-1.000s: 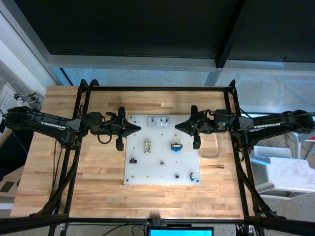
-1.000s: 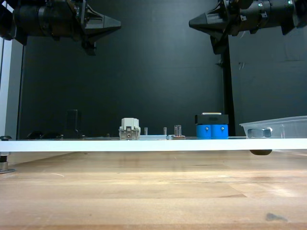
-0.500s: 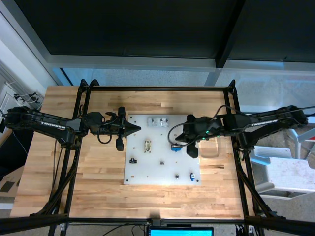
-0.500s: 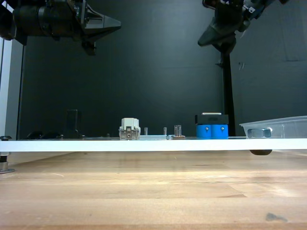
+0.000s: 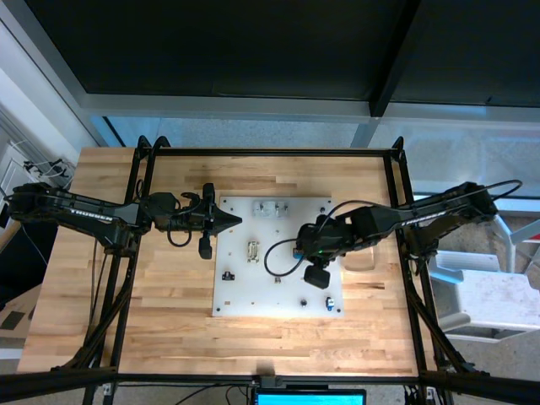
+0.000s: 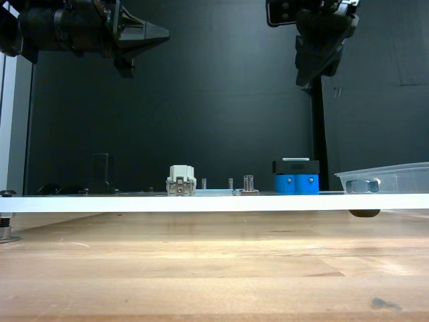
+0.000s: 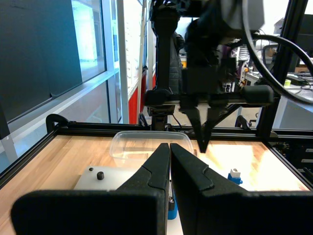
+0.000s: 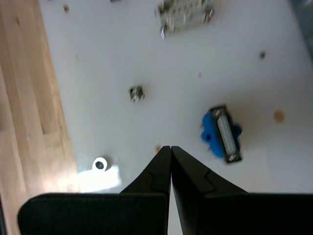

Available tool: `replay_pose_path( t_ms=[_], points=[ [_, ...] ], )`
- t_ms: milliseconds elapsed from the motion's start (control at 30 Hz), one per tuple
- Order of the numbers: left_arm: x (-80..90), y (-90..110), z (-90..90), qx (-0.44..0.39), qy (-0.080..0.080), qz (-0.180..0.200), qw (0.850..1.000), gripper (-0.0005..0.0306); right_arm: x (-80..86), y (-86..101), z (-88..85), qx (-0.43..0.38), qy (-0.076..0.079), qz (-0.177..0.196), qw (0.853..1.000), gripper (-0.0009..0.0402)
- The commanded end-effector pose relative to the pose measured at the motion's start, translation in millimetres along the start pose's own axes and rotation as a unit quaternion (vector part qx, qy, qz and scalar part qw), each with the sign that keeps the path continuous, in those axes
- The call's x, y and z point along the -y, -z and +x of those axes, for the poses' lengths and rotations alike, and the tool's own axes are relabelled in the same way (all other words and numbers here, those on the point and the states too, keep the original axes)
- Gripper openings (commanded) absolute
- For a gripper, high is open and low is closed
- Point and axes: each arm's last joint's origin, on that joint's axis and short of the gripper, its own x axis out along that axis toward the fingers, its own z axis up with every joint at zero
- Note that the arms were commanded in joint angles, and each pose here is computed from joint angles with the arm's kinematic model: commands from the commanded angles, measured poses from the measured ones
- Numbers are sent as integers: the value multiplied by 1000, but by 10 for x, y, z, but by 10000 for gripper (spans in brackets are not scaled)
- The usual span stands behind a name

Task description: Unfasten the M12 fastener and place in the container

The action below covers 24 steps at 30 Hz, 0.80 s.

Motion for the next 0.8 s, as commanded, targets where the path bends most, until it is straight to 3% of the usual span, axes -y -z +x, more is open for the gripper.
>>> replay_pose_path(
  t_ms=[33, 433, 800],
  points=[
    [0, 0, 0, 0, 0, 0, 1000, 0, -119, -32, 38, -31, 13, 18, 999, 0],
    [0, 0, 0, 0, 0, 0, 1000, 0, -494, -76, 222, -120, 49, 91, 987, 0],
    [0, 0, 0, 0, 0, 0, 1000, 0, -772, -37, 424, -144, 52, 107, 982, 0]
  ],
)
